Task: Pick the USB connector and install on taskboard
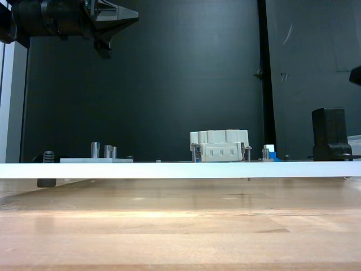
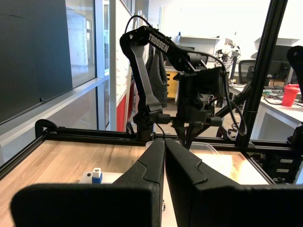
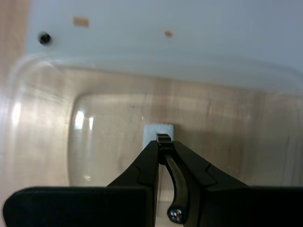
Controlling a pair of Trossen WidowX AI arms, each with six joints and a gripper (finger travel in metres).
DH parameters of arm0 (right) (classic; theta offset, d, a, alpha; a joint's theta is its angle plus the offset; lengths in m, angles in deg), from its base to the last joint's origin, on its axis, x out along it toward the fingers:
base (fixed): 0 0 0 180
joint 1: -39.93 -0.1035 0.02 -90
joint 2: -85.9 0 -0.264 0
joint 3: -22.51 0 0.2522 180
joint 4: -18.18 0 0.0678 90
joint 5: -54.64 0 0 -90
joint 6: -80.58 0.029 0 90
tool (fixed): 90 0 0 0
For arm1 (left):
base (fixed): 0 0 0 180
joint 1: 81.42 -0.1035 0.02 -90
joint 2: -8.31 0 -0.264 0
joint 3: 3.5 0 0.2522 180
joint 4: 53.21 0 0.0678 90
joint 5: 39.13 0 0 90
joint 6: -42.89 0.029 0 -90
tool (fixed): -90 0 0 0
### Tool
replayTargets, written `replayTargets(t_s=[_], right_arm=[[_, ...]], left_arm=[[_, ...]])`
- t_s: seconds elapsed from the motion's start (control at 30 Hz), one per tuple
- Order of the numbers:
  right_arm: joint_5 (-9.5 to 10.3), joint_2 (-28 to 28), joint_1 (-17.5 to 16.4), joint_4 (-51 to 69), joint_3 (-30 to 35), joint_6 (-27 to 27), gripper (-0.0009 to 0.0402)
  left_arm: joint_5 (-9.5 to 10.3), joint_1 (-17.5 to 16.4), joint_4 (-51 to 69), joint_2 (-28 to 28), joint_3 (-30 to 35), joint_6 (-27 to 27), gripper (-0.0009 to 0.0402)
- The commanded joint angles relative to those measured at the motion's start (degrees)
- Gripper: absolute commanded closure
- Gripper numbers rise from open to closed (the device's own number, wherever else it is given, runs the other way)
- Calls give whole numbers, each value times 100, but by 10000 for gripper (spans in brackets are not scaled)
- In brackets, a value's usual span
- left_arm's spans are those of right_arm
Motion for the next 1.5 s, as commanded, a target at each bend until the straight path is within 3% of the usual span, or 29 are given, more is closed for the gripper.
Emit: replayTargets(t_s=[0.03,0.23,0.57,0.97,1.5], right_arm=[[-9,-39,15,146,240,-4,393],[-7,-354,168,271,693,-2,393],[-2,-1375,481,267,1635,129,393],[4,-2522,525,271,2734,151,393],[20,-3567,798,273,3827,-81,393]], left_arm=[[-2,0,-2,-2,2,2,393],[-2,0,-2,0,0,2,393],[-2,0,-2,0,2,2,393],[-2,-2,-2,0,0,2,393],[-2,-2,-2,0,2,2,393]])
